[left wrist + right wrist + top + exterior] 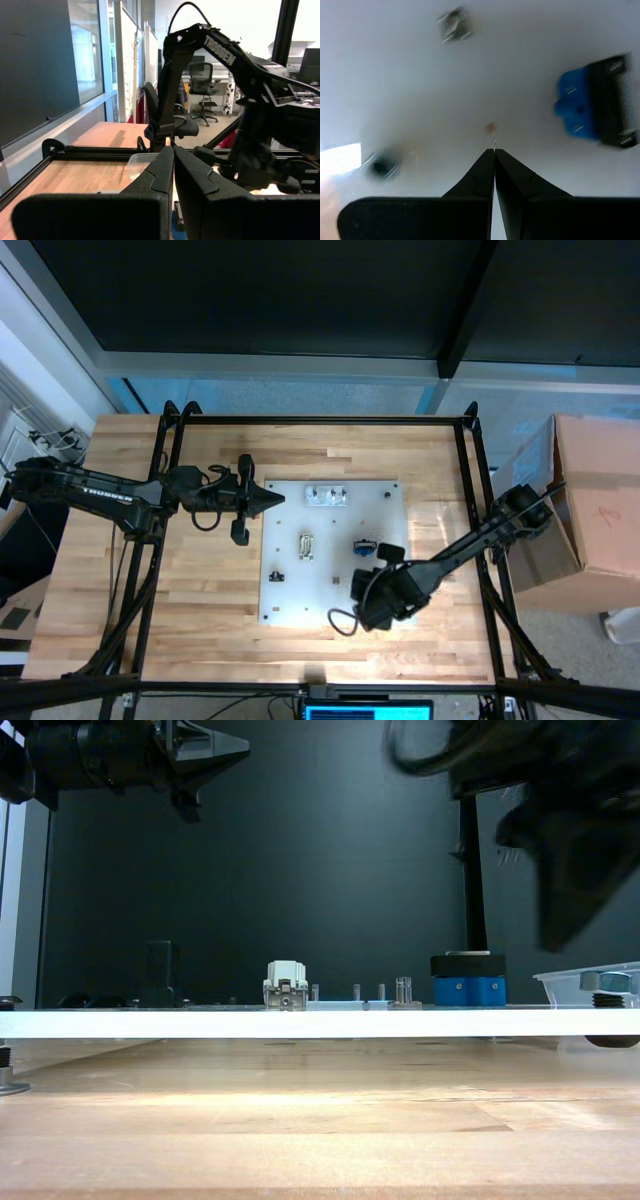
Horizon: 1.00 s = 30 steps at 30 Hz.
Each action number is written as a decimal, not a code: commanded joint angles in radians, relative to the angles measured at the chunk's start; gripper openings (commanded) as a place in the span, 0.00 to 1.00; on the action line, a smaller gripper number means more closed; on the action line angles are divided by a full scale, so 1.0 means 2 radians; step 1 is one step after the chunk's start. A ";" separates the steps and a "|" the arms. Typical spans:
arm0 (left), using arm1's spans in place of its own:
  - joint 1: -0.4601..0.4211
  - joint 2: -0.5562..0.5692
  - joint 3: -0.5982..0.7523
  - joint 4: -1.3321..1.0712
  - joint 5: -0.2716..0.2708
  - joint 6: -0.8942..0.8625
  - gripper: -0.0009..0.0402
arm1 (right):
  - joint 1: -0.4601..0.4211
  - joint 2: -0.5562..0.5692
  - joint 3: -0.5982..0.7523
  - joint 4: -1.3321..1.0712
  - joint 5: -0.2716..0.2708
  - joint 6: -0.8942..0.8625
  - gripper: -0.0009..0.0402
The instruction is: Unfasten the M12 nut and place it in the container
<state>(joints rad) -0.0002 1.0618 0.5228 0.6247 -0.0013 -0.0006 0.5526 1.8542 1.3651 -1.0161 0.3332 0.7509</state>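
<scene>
In the low view the silver nut [608, 982] sits on its stud [610, 1002], whose black ribs show below it, in front of the clear tray [565, 984]. My right gripper [565, 925] hangs above the board, up and left of the nut and apart from it. In the right wrist view the right gripper [494, 150] is shut with nothing between its fingers, over bare white board [420, 90]. In the high view the right arm [385, 595] covers the stud's corner. My left gripper [268, 498] is shut and hovers high over the board's far left edge.
A blue-and-black connector [365, 547] stands mid-board, just beyond the right gripper. A grey connector [285, 990] and small posts [403, 990] stand further left. A cardboard box [590, 510] sits off the table's right side.
</scene>
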 commanded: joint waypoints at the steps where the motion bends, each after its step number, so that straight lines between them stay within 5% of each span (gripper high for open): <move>1: 0.000 0.000 0.000 -0.003 0.000 0.000 0.02 | -0.001 -0.001 0.000 0.000 -0.023 -0.008 0.02; 9: 0.000 0.000 0.000 -0.012 0.000 0.000 0.02 | -0.001 -0.002 0.013 0.002 -0.088 0.005 0.02; 13: 0.000 0.000 0.000 -0.014 0.000 0.000 0.02 | -0.001 -0.002 0.023 0.001 -0.104 0.151 0.05; 16: 0.000 0.000 0.000 -0.014 0.000 0.000 0.02 | -0.002 -0.002 0.025 0.005 -0.126 0.206 0.14; 20: 0.000 0.000 0.000 -0.018 0.000 0.000 0.02 | -0.002 0.000 0.025 0.010 -0.123 0.229 0.33; 26: 0.000 0.000 0.000 -0.022 0.000 0.000 0.02 | -0.002 0.001 0.024 0.021 -0.108 0.113 0.58; 30: 0.000 0.000 0.000 -0.022 0.000 0.000 0.02 | -0.003 0.012 0.024 0.032 -0.111 0.088 0.63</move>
<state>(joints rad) -0.0002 1.0618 0.5224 0.5793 -0.0013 -0.0006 0.5468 1.8679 1.4136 -0.9630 0.1169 0.9413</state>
